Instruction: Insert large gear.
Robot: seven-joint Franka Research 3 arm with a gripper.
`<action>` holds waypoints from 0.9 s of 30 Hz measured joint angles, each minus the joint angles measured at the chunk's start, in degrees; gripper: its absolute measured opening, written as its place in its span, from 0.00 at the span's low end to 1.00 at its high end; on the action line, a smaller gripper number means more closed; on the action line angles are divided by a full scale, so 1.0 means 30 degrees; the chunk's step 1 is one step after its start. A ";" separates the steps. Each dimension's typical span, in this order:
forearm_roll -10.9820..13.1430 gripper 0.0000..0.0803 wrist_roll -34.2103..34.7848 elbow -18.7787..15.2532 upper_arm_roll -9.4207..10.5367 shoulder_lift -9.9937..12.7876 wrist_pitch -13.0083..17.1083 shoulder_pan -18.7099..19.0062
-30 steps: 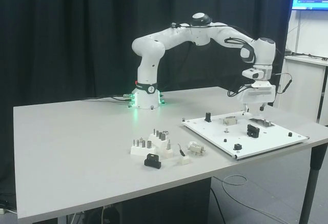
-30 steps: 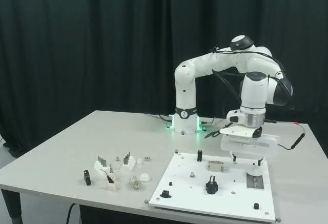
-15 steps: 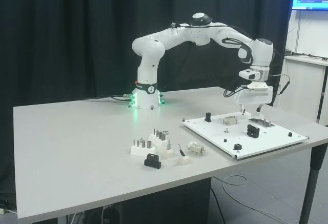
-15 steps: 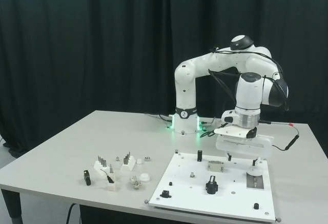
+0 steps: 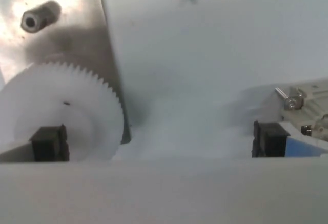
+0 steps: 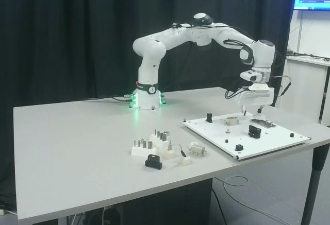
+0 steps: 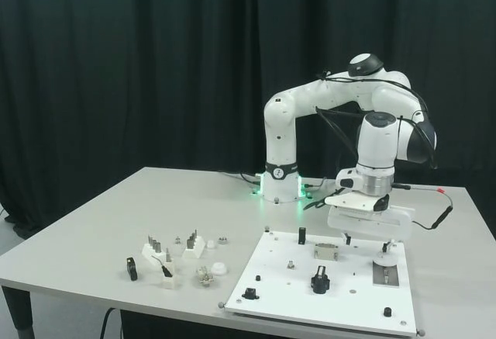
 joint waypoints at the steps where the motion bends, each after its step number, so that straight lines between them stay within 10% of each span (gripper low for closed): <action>1: 0.0000 1.00 0.0000 0.0000 0.0013 0.0000 0.0000 0.0000; 27: 0.0019 1.00 -0.0043 -0.0092 0.0861 0.0007 0.1047 -0.0024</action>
